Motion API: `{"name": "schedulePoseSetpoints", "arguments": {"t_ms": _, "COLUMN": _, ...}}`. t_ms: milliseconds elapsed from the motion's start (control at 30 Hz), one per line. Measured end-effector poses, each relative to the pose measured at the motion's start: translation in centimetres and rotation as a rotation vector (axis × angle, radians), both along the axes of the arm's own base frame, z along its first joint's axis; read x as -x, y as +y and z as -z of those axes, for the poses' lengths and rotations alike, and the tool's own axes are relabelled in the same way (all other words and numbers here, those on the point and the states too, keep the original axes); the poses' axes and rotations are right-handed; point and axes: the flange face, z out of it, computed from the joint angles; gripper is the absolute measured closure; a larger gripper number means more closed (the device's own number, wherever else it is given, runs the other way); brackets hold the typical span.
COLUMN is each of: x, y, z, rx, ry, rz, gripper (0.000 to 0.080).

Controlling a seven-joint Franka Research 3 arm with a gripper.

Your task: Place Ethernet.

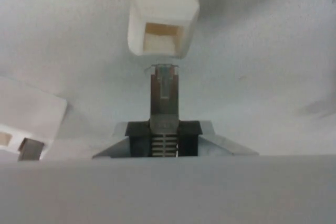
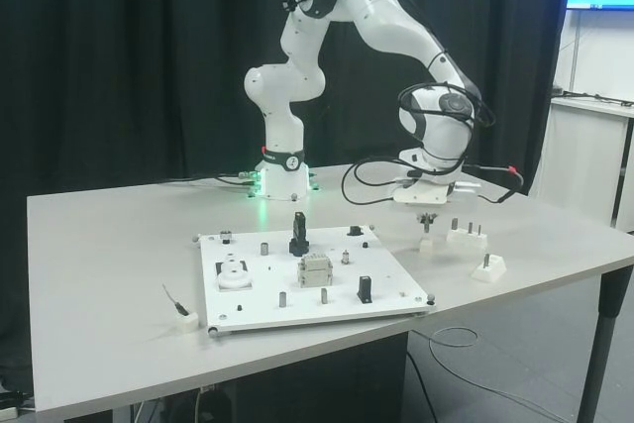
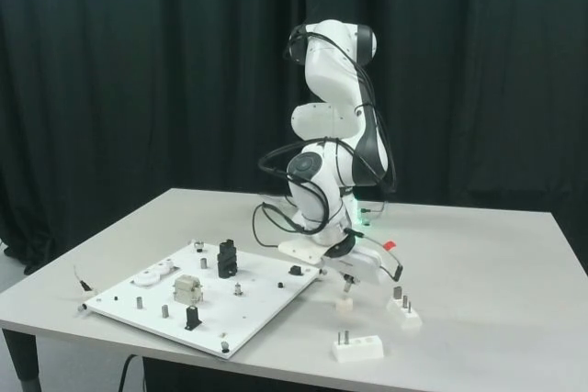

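In the wrist view my gripper (image 1: 164,125) is shut on the Ethernet plug (image 1: 164,88), which sticks out past the black fingertips. Just beyond the plug's tip stands a small white holder (image 1: 163,17) with a square opening facing the camera. From the first room view the gripper (image 2: 426,216) hangs close above that holder (image 2: 426,244) on the grey table, to the right of the white board (image 2: 317,312). In the second room view the gripper (image 3: 346,283) is right over the holder (image 3: 345,303). Whether plug and holder touch cannot be told.
Two more white holders with pins (image 2: 466,237) (image 2: 487,267) stand near the gripper on the table; one white block (image 1: 26,124) shows in the wrist view. The board carries black and grey fixtures (image 2: 297,235) (image 2: 314,270). A small cabled part (image 2: 184,321) lies left of the board.
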Motion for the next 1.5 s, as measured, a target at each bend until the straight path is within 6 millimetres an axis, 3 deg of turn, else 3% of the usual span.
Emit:
{"name": "schedulePoseSetpoints", "arguments": {"t_ms": 533, "x": -0.1, "y": 0.2, "z": 1.1, "rx": 0.011, "ry": 0.022, "rz": 0.028, "gripper": 0.0702}}
{"name": "schedulePoseSetpoints", "arguments": {"t_ms": 1500, "x": -1.1, "y": 0.5, "z": 1.1, "rx": 0.014, "ry": 0.011, "rz": 0.052, "gripper": 0.0702}}
